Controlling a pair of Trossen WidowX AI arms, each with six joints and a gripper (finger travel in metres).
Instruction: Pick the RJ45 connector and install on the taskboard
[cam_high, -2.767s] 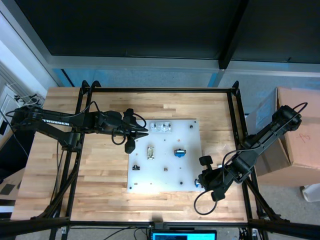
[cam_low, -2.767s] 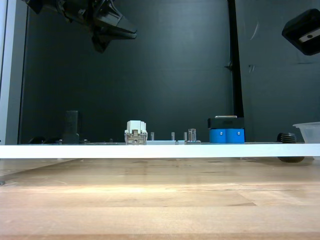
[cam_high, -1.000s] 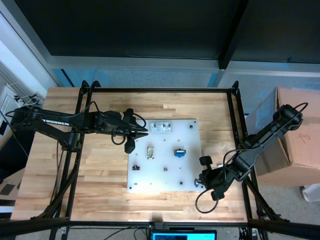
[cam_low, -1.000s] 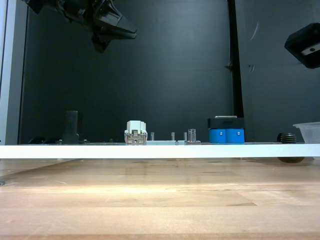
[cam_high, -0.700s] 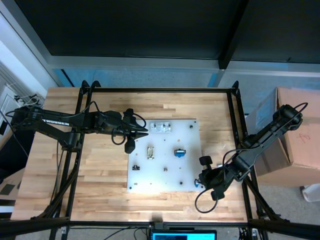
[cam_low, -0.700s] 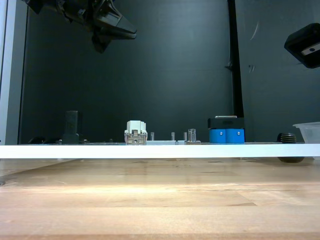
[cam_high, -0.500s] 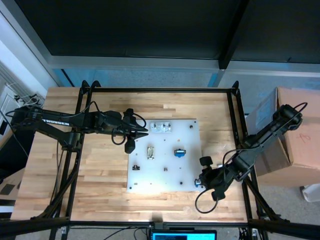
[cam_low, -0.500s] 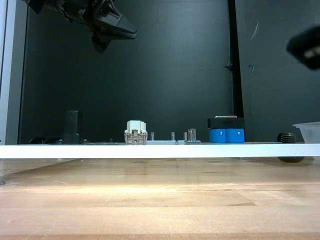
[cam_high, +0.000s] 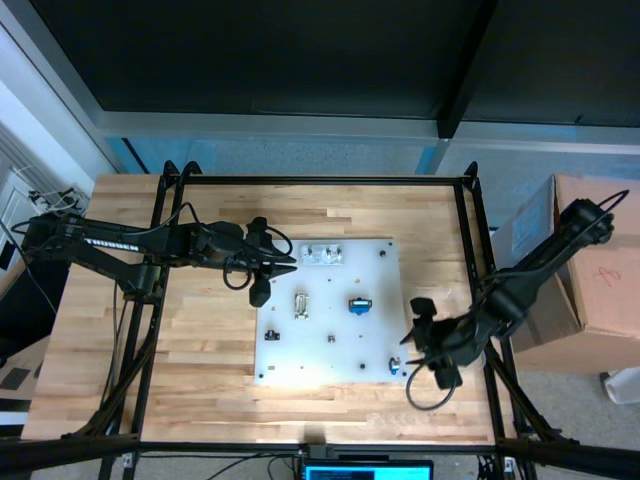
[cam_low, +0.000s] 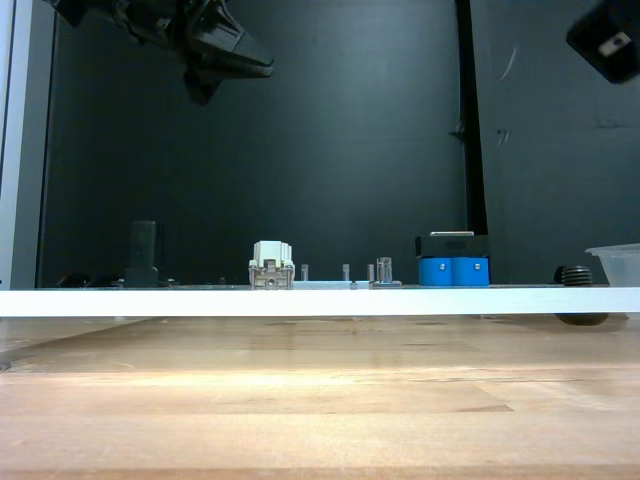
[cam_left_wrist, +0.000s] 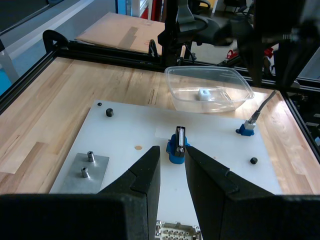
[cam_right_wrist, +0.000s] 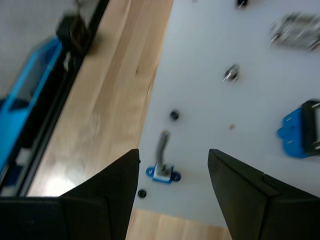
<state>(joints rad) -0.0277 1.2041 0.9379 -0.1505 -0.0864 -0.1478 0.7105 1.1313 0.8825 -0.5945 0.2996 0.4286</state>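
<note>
Perhaps only part-seated on the taskboard (cam_high: 320, 365), the RJ45 connector (cam_right_wrist: 162, 150) may tip if the spread right gripper (cam_right_wrist: 173, 186) overhead snags it; the spread left gripper (cam_left_wrist: 171, 155) hovers over the board's left edge.

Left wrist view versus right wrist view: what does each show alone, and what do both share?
Only left wrist: the open left gripper above the task board, far left; a clear bin; a metal plate. Only right wrist: the open right gripper over the near right corner. Both: the board, the blue D-sub connector, and the RJ45 connector in its blue seat, depth unclear.
</note>
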